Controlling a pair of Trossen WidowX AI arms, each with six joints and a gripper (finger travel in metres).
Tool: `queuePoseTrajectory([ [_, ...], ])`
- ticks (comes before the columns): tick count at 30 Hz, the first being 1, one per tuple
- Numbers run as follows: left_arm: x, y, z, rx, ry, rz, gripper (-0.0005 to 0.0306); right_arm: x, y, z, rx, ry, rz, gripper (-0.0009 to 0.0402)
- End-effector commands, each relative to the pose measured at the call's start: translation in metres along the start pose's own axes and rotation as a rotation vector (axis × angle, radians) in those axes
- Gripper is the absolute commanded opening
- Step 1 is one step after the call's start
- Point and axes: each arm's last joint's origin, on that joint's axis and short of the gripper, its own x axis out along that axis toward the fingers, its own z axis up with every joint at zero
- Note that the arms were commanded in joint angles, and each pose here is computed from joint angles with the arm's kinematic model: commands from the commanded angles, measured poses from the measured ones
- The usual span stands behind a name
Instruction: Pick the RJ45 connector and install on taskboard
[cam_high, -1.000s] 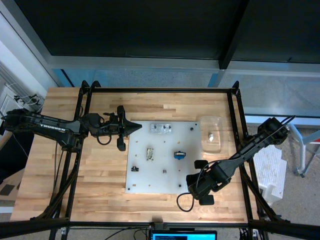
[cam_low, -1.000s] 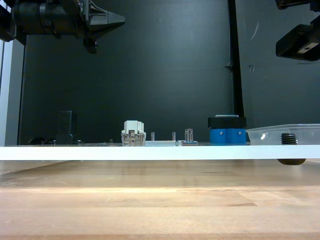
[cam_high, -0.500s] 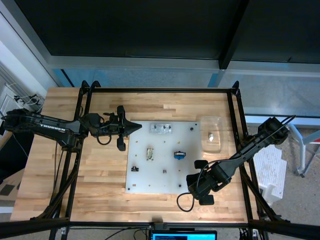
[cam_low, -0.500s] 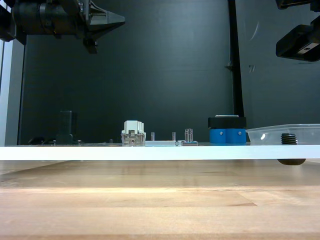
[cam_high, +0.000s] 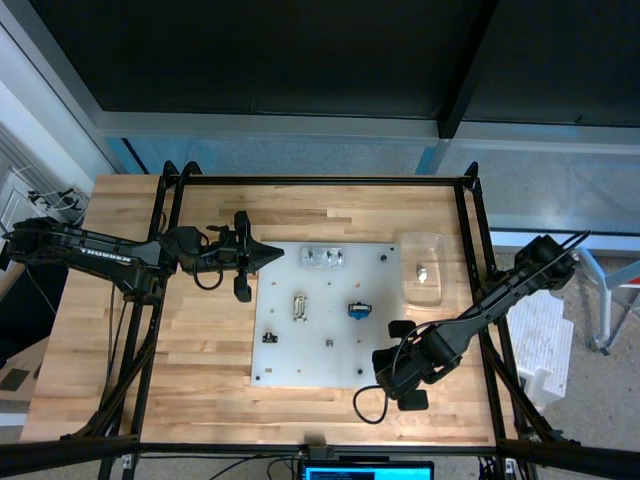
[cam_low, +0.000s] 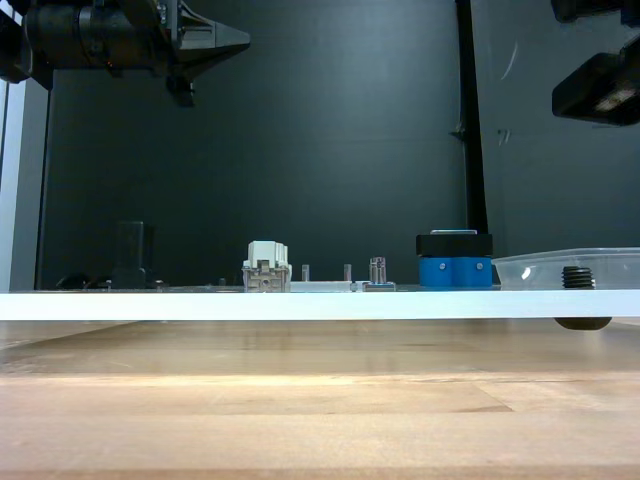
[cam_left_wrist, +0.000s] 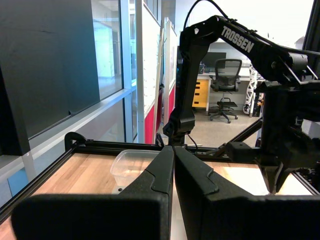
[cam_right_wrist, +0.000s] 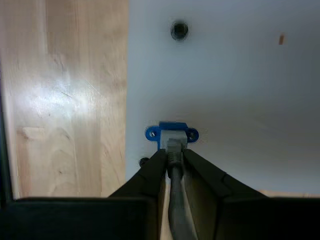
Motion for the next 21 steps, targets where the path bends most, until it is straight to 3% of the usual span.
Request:
queuePoseTrajectory([
  [1,0.0,0.0,0.0,0.0,0.0,0.0,0.0,-0.005,0.001,0.002,0.002,-0.013,0.007,0.0084],
  [13,0.0,0.0,0.0,0.0,0.0,0.0,0.0,-0.022,0.001,0.004,0.003,-0.022,0.013,0.0151],
  [21,0.0,0.0,0.0,0.0,-0.001,0.0,0.0,-0.049,-0.002,0.002,0.009,-0.092,0.061,0.0189],
])
